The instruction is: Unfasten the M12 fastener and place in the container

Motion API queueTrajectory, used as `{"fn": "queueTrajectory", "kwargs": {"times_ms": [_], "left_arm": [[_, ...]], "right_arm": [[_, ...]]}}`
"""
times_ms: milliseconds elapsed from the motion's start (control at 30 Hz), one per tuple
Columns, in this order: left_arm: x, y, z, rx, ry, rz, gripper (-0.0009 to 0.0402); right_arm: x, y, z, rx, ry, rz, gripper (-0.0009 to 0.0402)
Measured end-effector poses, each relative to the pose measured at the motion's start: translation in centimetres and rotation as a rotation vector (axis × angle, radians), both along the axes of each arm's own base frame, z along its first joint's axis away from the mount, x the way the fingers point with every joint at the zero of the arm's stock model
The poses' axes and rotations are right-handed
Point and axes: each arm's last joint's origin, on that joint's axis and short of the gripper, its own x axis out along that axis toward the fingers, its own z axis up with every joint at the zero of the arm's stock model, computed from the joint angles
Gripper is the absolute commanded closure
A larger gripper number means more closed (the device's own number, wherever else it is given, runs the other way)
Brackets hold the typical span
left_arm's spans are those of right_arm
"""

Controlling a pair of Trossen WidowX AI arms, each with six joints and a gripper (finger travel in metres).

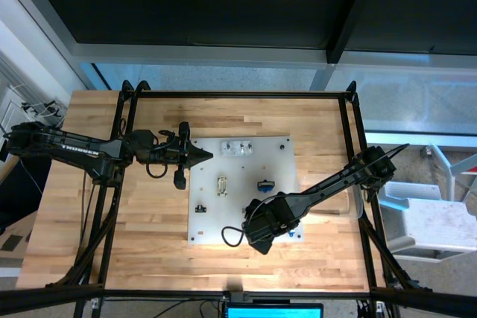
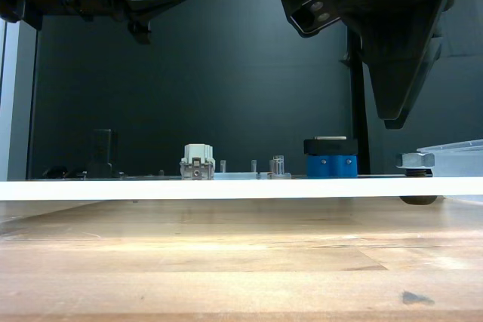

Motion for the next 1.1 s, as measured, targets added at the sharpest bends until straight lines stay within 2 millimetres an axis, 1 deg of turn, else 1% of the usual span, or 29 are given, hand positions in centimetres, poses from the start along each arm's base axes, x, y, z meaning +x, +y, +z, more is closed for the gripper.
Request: {"fn": "queueTrajectory", "kwargs": {"times_ms": [100,200,500,800,967,1100], "left_arm": [[0.0,0.0,0.0,0.000,0.001,0.000,0.0393],[0.0,0.0,0.0,0.000,0.001,0.000,0.0393],[0.0,0.0,0.0,0.000,0.001,0.000,0.0393],[0.0,0.0,0.0,0.000,0.000,0.000,0.0393],[0.0,0.0,0.0,0.000,0.000,0.000,0.0393],[0.0,0.0,0.0,0.000,0.000,0.000,0.0393]], "right_arm": [[-0.1,0.1,0.0,-0.001,0.000,0.008,0.0131],[-0.2,0.1,-0.3,-0.012,0.007,0.007,0.0125],[0.1,0.4,-2.1,-0.035,0.027,0.033,0.0126],[0.0,0.6,-2.5,-0.023,0.048,0.044,0.0126],[-0.2,0.4,-3.1,-0.027,0.058,0.044,0.0126],[-0.2,0.4,-3.3,-0.024,0.051,0.040,0.0139]]}}
